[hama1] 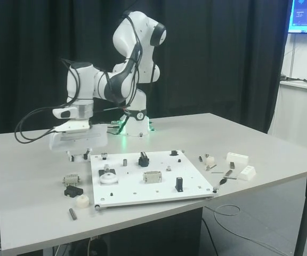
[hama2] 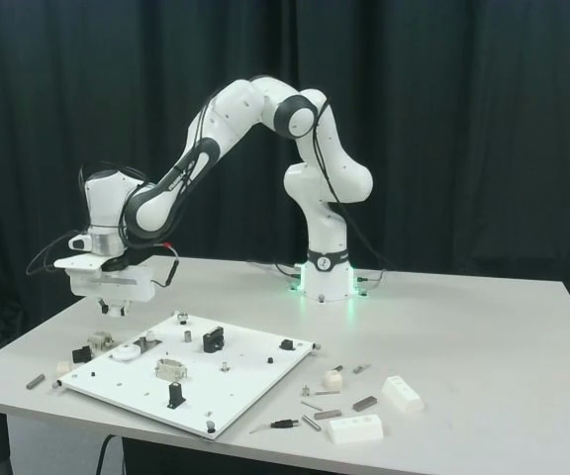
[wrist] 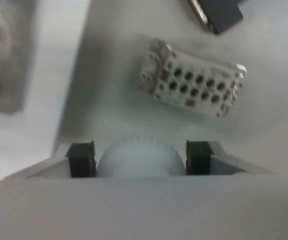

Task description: Place medium gear.

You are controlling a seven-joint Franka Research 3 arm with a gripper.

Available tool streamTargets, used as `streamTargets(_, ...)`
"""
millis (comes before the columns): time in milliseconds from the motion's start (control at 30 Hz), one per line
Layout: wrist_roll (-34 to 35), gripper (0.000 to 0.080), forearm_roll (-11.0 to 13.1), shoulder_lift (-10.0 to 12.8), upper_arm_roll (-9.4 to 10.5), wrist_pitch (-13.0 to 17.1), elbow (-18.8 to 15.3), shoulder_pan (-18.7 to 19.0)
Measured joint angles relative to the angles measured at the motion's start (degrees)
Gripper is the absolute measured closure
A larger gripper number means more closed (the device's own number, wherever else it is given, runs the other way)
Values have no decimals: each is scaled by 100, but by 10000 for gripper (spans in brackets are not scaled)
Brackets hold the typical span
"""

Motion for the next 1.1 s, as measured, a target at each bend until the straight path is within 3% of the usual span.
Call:
streamTargets(333, -162, 410, 33, 202, 20, -3, -6, -179)
streamTargets(1033, -583, 410, 427, 558, 123, 168, -4, -365)
streamTargets(1067, -590, 236, 435, 571, 128, 181, -4, -371)
streamTargets(1100, -596, 236, 440, 580, 133, 193, -4, -376)
